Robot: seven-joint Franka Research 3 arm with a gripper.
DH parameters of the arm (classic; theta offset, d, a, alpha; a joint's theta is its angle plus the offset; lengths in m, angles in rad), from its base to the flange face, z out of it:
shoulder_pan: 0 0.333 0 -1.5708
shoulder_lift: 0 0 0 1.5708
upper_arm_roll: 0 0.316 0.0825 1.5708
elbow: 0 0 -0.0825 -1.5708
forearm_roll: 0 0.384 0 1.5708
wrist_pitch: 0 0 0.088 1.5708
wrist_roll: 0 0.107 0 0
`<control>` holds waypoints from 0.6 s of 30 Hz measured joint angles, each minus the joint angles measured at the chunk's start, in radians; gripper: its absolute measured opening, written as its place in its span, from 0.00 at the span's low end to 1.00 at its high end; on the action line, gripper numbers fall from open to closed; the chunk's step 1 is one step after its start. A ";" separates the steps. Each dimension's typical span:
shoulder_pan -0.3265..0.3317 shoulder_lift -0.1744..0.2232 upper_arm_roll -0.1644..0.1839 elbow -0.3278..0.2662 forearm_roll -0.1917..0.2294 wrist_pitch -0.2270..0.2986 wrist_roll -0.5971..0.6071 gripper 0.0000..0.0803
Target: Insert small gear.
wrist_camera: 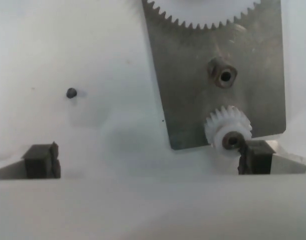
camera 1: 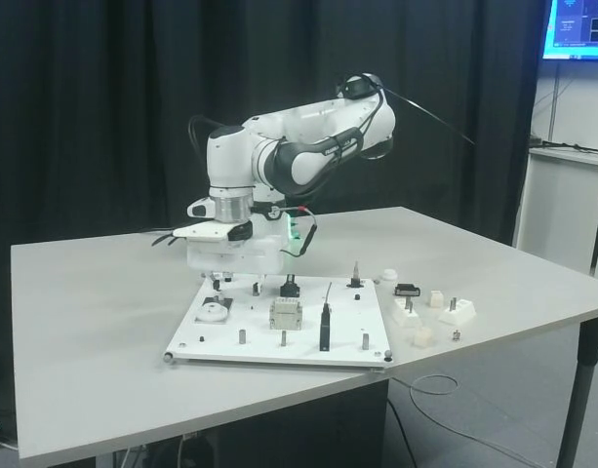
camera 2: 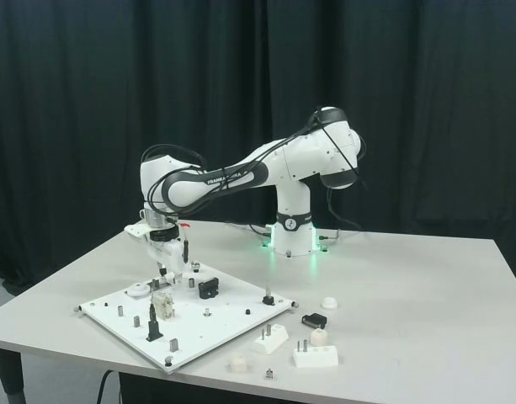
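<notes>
In the wrist view a small white gear point(wrist_camera: 227, 131) sits on a peg at the edge of a grey metal plate point(wrist_camera: 192, 100). Its dark hub shows in the middle. A large white gear point(wrist_camera: 202, 14) lies at the plate's other end, and a bare peg point(wrist_camera: 223, 74) stands between the two. My gripper point(wrist_camera: 148, 161) is open, with black fingertips point(wrist_camera: 41, 161) wide apart. One fingertip is right beside the small gear, and nothing is held between them. In the room views the gripper point(camera 1: 220, 281) point(camera 2: 170, 271) hangs low over the white board's point(camera 1: 347, 346) far left part.
The white board point(camera 2: 215, 335) carries several pegs, a black connector point(camera 2: 209, 289) and a grey block point(camera 1: 284, 313). Loose white parts point(camera 1: 455, 312) and a small black part point(camera 1: 408, 290) lie on the grey table point(camera 1: 103, 312) to the board's right. A dark hole point(wrist_camera: 71, 93) marks the board.
</notes>
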 joint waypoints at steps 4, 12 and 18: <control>0.000 0.000 0.000 -0.002 0.005 0.000 -0.003 1.00; 0.000 0.000 0.000 -0.006 0.012 0.000 -0.005 1.00; 0.001 0.000 -0.001 -0.009 0.019 0.000 -0.008 1.00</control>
